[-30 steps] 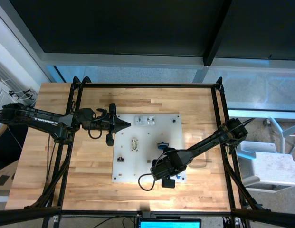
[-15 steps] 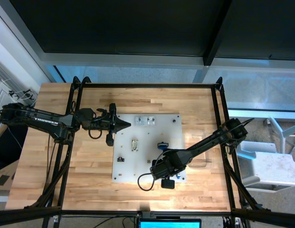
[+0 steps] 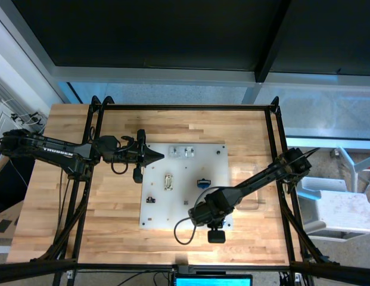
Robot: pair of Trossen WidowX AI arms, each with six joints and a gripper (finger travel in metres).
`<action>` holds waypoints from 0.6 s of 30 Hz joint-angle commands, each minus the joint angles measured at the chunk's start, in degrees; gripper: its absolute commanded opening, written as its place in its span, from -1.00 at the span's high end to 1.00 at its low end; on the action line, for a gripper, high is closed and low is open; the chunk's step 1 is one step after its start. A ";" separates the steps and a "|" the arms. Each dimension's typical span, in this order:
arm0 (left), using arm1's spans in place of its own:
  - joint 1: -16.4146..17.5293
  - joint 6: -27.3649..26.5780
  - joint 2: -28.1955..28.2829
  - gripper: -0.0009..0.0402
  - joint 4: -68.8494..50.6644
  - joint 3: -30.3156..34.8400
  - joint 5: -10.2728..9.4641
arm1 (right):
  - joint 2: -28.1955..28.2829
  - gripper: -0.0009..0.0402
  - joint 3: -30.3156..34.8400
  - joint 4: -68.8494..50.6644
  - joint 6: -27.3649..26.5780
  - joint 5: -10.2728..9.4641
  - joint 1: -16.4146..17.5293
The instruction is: Pick the M12 fastener and fasten on the M12 threads
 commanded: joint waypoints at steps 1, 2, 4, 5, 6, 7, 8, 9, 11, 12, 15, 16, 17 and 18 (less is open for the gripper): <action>0.02 0.00 -0.02 0.96 0.13 0.00 0.02 | -1.29 0.96 0.07 -0.15 1.03 2.43 0.02; 0.00 0.00 0.00 0.96 0.02 0.00 0.02 | -1.62 0.96 0.07 -0.15 1.31 2.62 0.00; 0.00 0.00 0.00 0.96 0.02 0.00 0.04 | -2.25 0.96 0.07 -0.24 1.88 3.89 0.00; 0.00 0.00 0.00 0.96 0.02 0.00 0.02 | -2.47 0.96 0.07 -0.33 2.19 5.16 0.00; 0.02 0.00 0.00 0.96 0.04 0.00 0.02 | -2.67 0.96 0.07 -0.52 2.56 6.62 0.00; 0.00 0.00 0.00 0.96 0.09 0.00 0.02 | -2.69 0.96 0.07 -0.83 2.89 7.96 0.00; 0.00 0.00 0.00 0.96 0.09 0.00 0.02 | -2.71 0.96 0.07 -1.29 3.02 9.51 -0.02; 0.02 0.00 0.00 0.96 0.07 0.00 0.02 | -2.71 0.96 0.04 -1.97 3.17 11.28 0.00; 0.00 0.00 0.00 0.96 0.00 0.00 0.02 | -2.10 0.96 -0.07 -2.51 4.26 14.75 0.00; 0.02 0.00 0.00 0.96 0.02 0.00 0.02 | -1.95 0.96 -0.15 -2.47 4.74 15.52 0.00; 0.00 0.00 0.00 0.96 0.07 0.00 0.02 | -0.98 0.96 -0.52 -1.64 5.16 15.50 0.00; 0.00 0.00 0.00 0.96 0.04 0.00 0.02 | -0.81 0.96 -0.59 -1.42 5.14 15.47 0.00; 0.00 0.00 0.00 0.96 0.07 0.00 0.02 | -0.31 0.96 -0.59 -1.05 5.16 15.43 0.00; 0.02 0.00 0.00 0.96 0.07 0.00 0.02 | -0.11 0.96 -0.57 -0.87 5.14 15.43 0.00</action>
